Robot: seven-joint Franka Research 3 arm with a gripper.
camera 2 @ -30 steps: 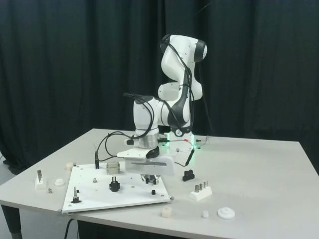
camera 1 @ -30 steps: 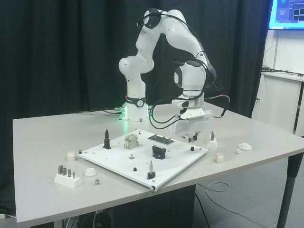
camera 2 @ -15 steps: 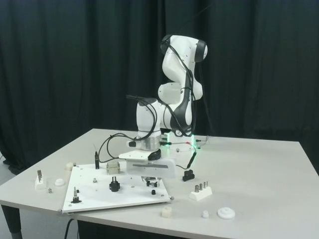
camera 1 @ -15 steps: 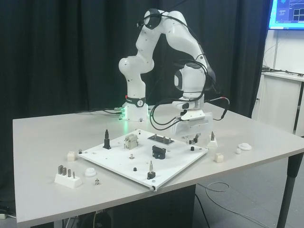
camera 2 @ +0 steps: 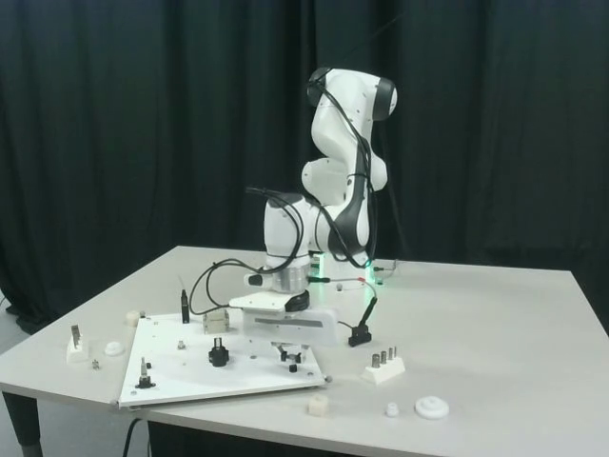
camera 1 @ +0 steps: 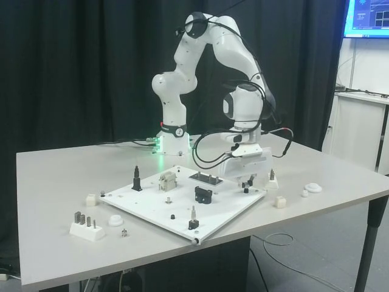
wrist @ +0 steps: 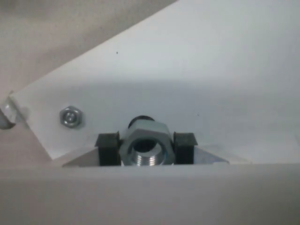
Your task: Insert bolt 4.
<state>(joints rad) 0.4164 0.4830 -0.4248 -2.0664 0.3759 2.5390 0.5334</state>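
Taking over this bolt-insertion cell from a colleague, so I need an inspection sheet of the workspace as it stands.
Surface: grey table carrying a white assembly board.
Job's things: grey metal hex-headed bolt held between the fingers above the board, near its corner.
Clutter: white holder block with grey pins; white round disc; small white cube; black fixtures on the board.
Grippers: gripper shut on the bolt, black finger pads either side.
Cables: black cable looping from the wrist.
Surroundings: black curtain; green light at the arm's base.
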